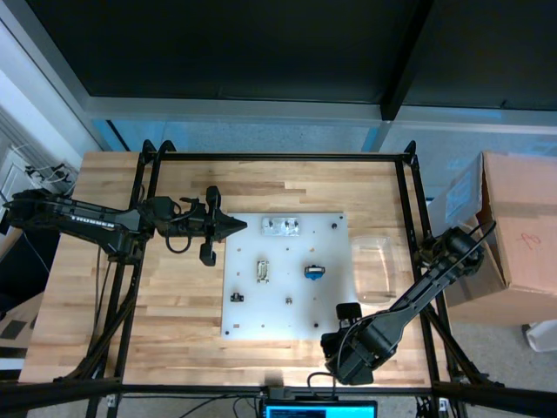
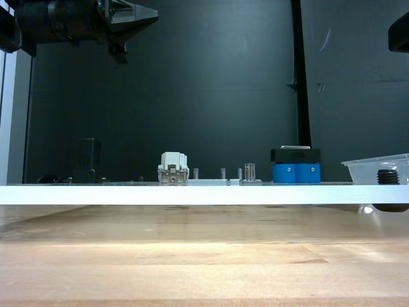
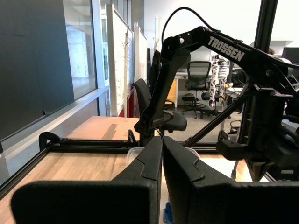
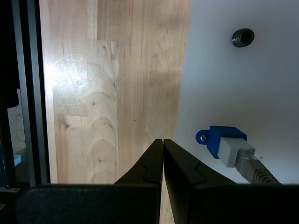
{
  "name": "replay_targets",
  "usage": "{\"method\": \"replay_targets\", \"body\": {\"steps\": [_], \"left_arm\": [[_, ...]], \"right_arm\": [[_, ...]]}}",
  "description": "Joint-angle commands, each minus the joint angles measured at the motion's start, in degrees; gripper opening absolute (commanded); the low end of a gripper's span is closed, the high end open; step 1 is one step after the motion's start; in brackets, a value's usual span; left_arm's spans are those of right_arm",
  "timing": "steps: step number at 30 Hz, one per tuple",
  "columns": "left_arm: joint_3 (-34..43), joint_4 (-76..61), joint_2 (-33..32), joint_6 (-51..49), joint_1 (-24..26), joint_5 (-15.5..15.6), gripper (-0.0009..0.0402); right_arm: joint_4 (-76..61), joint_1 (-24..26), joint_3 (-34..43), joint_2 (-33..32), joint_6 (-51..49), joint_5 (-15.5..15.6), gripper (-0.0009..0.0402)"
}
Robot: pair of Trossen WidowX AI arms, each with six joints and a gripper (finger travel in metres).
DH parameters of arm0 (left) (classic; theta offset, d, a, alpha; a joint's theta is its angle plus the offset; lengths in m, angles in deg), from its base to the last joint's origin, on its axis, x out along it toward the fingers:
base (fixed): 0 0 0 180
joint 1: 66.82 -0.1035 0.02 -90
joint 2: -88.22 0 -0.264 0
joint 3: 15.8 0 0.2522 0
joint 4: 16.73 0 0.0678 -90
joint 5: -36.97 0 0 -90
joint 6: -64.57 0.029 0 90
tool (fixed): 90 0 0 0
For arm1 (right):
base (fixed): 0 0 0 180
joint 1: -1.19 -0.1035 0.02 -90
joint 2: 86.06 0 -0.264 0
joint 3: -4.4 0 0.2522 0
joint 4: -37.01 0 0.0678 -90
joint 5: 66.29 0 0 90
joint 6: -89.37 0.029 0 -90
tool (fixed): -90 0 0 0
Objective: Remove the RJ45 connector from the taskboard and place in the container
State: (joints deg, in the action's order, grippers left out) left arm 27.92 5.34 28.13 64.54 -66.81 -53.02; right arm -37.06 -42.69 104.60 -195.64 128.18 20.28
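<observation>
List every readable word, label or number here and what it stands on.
"TROSSEN": on the right arm.
Left arm lettering: too blurred.
Cardboard box red mark: unreadable.
Left gripper above the taskboard's far-left corner, right gripper by its near-right corner, seated RJ45 connector: no text.

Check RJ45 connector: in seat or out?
In: RJ45 connector plugged into blue seat. Left gripper shut above taskboard's left edge; right gripper shut at its near-right corner.

I see the grey RJ45 connector (image 4: 236, 153) plugged into its blue holder (image 4: 214, 138) on the white taskboard (image 1: 261, 313); the clear container (image 1: 379, 270) stands just right.
</observation>
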Motion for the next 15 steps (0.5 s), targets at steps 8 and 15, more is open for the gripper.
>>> {"method": "replay_targets", "body": {"steps": [8,15], "left_arm": [[0.0,0.0,0.0,0.0,0.0,0.0,0.0000],[0.0,0.0,0.0,0.0,0.0,0.0,0.0000]], "right_arm": [[-1.8,0.0,0.0,5.7,1.3,0.0,0.0000],[-4.2,0.1,0.0,11.7,1.5,-0.2,0.0000]]}}
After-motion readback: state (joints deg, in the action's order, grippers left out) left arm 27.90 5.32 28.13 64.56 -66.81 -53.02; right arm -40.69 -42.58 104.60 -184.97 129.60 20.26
